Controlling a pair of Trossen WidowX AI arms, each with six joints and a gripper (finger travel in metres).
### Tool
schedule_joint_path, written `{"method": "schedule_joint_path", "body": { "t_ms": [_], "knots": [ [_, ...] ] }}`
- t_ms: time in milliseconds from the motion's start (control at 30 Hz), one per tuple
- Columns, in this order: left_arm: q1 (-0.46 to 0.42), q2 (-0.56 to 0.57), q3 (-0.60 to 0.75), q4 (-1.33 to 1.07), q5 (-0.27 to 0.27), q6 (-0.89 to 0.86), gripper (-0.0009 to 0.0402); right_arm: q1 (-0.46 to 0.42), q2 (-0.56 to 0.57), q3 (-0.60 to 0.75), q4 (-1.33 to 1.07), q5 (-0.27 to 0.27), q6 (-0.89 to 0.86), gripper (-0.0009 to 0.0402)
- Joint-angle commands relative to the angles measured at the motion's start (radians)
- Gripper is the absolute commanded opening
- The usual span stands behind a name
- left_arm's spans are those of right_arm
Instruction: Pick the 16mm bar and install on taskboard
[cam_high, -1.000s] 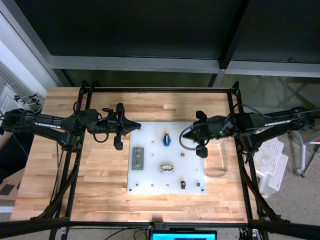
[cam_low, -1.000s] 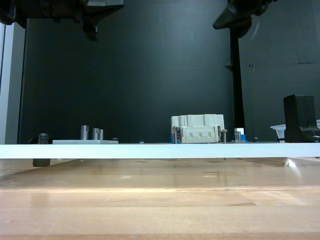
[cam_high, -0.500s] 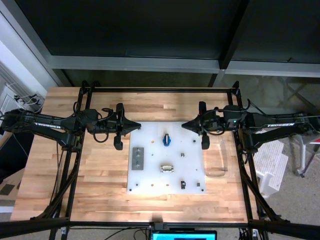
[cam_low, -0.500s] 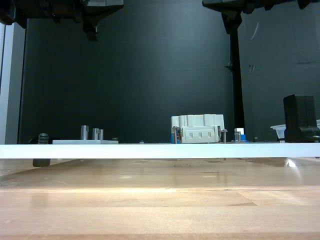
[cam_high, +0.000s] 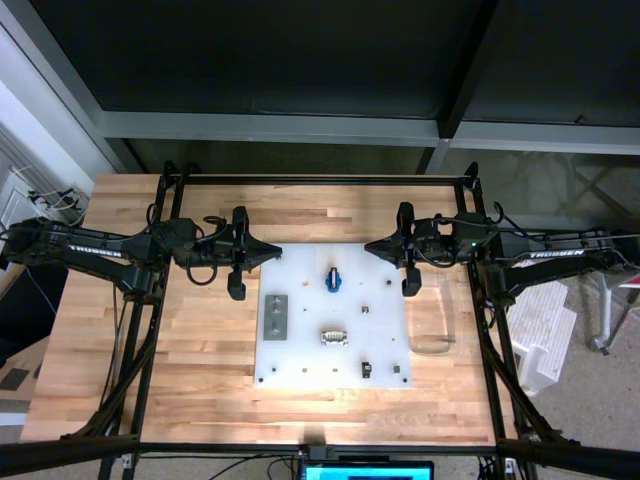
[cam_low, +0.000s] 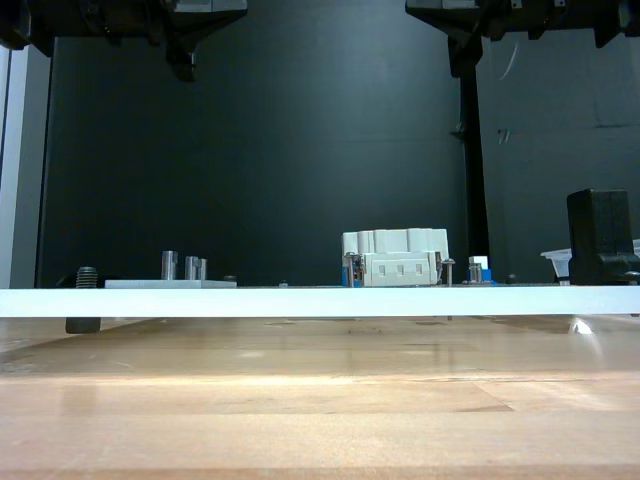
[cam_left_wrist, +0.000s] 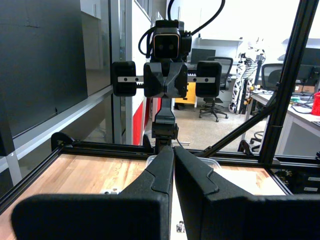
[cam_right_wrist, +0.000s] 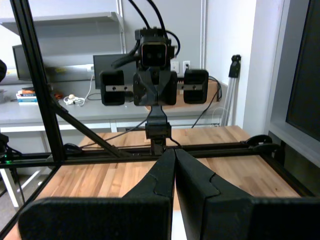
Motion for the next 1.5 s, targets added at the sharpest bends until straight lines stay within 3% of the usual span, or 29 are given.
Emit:
{"method": "schedule_joint_path", "body": {
  "t_ms": [33, 233, 1500],
  "knots": [
    [0.000, 0.000, 0.000, 0.000, 0.000, 0.000, 0.0000, -0.001, 0.024, -0.002, 0.023, 0.000, 0.003, 0.0000],
    [0.000, 0.000, 0.000, 0.000, 0.000, 0.000, 0.0000, -0.001, 0.033, -0.005, 0.028, -0.022, 0.004, 0.0000],
    [0.000, 0.000, 0.000, 0.000, 0.000, 0.000, 0.0000, -0.001, 0.030, -0.024, 0.040, -0.017, 0.011, 0.0000]
  ]
}}
